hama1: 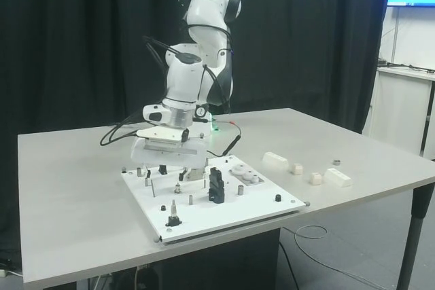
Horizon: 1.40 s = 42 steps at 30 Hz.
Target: Insert round peg 1.
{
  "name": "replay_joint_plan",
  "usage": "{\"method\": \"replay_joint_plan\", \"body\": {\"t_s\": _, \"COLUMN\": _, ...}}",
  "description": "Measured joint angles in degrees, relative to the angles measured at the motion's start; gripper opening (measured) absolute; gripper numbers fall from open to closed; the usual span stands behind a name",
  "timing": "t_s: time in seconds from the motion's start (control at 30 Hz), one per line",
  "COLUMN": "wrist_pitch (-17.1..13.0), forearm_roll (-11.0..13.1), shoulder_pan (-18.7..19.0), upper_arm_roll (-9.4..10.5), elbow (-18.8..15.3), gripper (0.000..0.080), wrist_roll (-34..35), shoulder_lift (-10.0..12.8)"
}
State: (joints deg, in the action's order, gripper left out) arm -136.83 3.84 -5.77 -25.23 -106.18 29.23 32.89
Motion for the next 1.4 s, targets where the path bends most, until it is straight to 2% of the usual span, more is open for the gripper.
{"method": "replay_joint_plan", "body": {"t_s": 0.43, "wrist_pitch": 1.9, "forearm_roll": 0.5, "shoulder_pan": 0.0, "upper_arm_roll": 0.08, "elbow": 0.4, "gripper": 0.0800, "wrist_roll": 0.8, "shoulder_lift": 0.0}}
{"method": "replay_joint_plan", "body": {"t_s": 1.4, "wrist_pitch": 2.3, "forearm_roll": 1.9, "shoulder_pan": 0.2, "upper_arm_roll": 0.27, "elbow": 0.4, "gripper": 0.0800, "wrist_roll": 1.1, "shoulder_lift": 0.7}}
